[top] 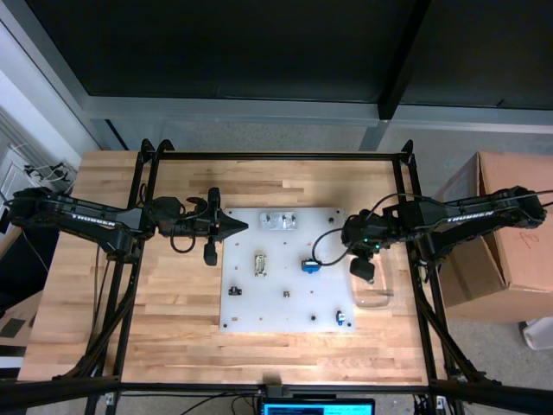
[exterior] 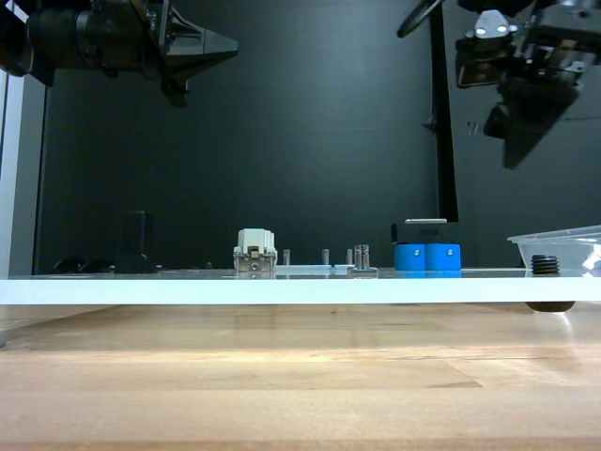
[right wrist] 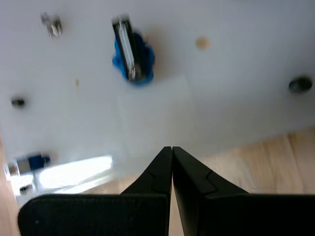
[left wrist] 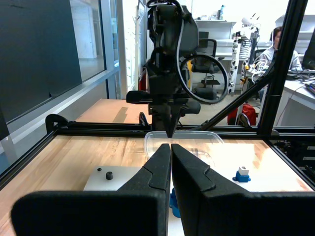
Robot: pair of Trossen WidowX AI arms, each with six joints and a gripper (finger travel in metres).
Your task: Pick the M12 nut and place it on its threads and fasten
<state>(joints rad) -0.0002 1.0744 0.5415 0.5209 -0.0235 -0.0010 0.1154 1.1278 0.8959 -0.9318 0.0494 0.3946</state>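
Wood tabletop [exterior: 282, 376] fills my foreground, with the white board [exterior: 188, 287] lying on it. Near the board's right end the black stud [exterior: 545, 266] shows bare ribs, so no M12 nut sits on it. I cannot make out the nut itself, nor tell whether the clear tray [top: 380, 303] just beside the board holds it. High above that tray's far end hangs the right gripper [right wrist: 172, 150], tilted downward, jaws pressed together on nothing. Well apart, over the board's left edge, the left gripper [left wrist: 171, 147] points inward, also clenched and empty.
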